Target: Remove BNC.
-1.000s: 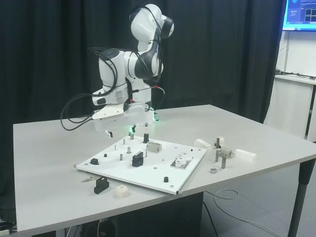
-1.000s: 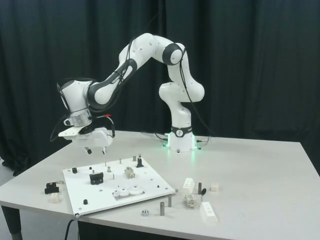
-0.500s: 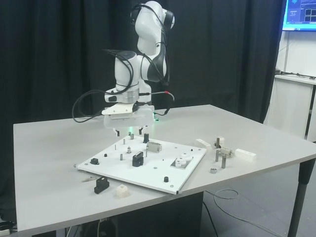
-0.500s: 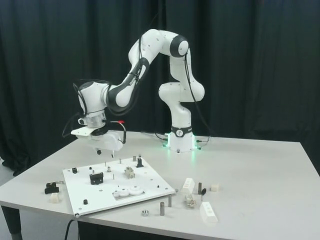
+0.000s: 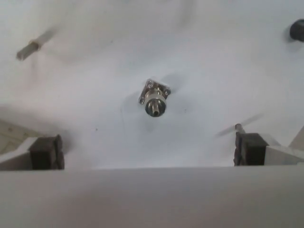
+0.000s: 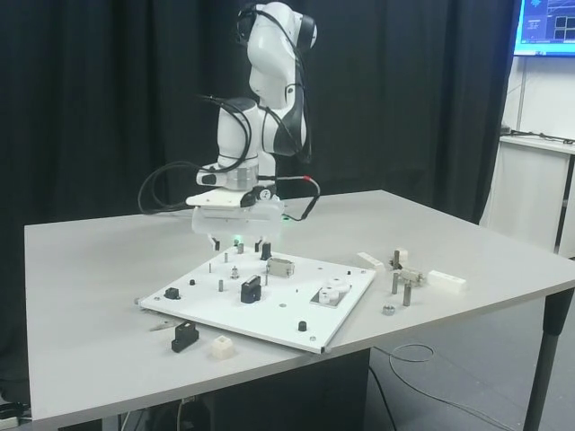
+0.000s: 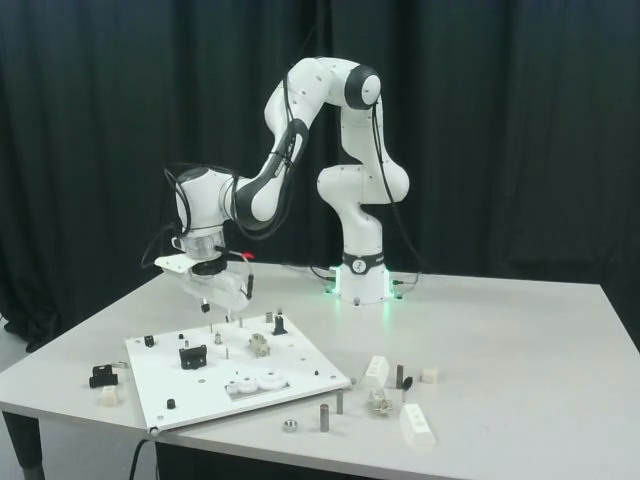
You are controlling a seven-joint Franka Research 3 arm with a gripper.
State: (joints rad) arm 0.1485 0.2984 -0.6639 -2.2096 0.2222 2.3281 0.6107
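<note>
Gripper point(image 5: 147, 151) hangs wide open and empty above the white board point(image 6: 352, 294). BNC point(image 5: 155, 99) stands upright on the board, between the 2 fingers in the wrist view. Looks like small rigid metal, slick; grab the round barrel, not the flange.

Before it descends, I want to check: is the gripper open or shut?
Open: in the wrist view the gripper has its fingertips wide apart.
</note>
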